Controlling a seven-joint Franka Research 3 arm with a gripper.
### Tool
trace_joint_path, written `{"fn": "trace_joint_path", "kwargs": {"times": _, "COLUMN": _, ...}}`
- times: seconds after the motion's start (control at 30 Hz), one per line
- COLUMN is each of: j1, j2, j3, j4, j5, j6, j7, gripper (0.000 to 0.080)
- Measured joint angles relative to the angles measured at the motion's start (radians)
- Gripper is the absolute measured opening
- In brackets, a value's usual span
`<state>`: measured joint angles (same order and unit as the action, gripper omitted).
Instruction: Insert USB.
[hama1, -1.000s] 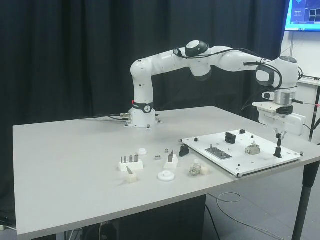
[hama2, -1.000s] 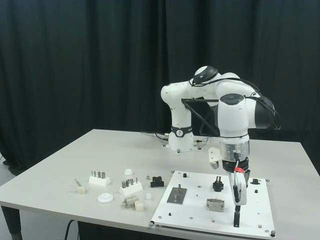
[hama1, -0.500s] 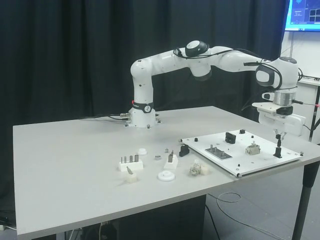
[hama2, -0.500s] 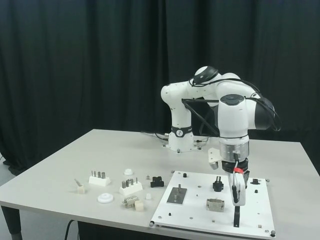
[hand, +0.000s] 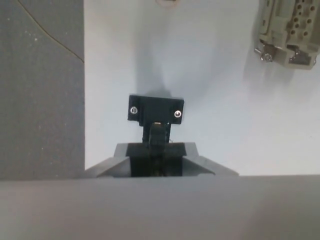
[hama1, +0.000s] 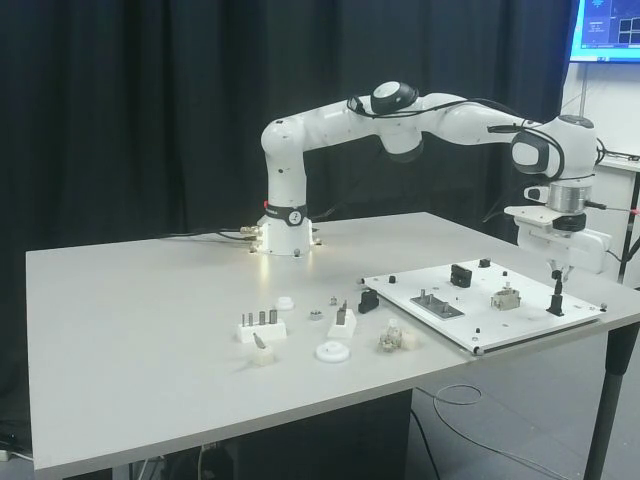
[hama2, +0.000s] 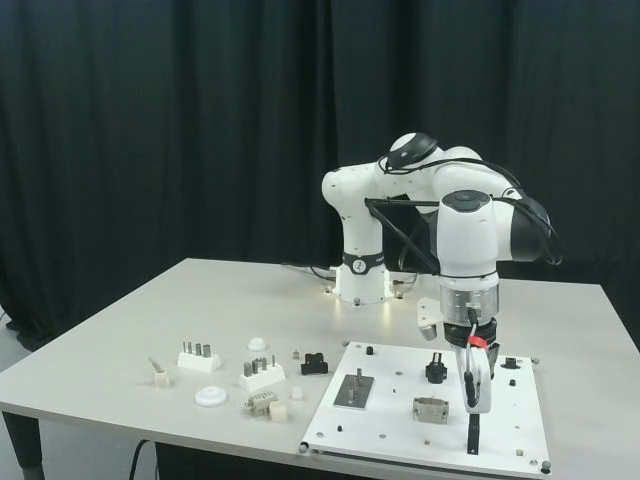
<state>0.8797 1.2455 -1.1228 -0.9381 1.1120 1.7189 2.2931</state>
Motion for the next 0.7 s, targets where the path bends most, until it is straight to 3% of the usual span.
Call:
{"fn": "trace_joint_path", "kwargs": {"times": 0.67, "j1": 0.004, "j2": 0.001, "j3": 0.0, "j4": -0.006, "j5": -0.002, "j6": 0.019, "j7": 0.025, "gripper": 0.005}}
{"fn": "trace_joint_path", "kwargs": {"times": 0.7, "j1": 0.003, "j2": 0.001, "j3": 0.0, "j4": -0.007, "j5": -0.002, "j6": 0.021, "j7": 0.025, "gripper": 0.0087}}
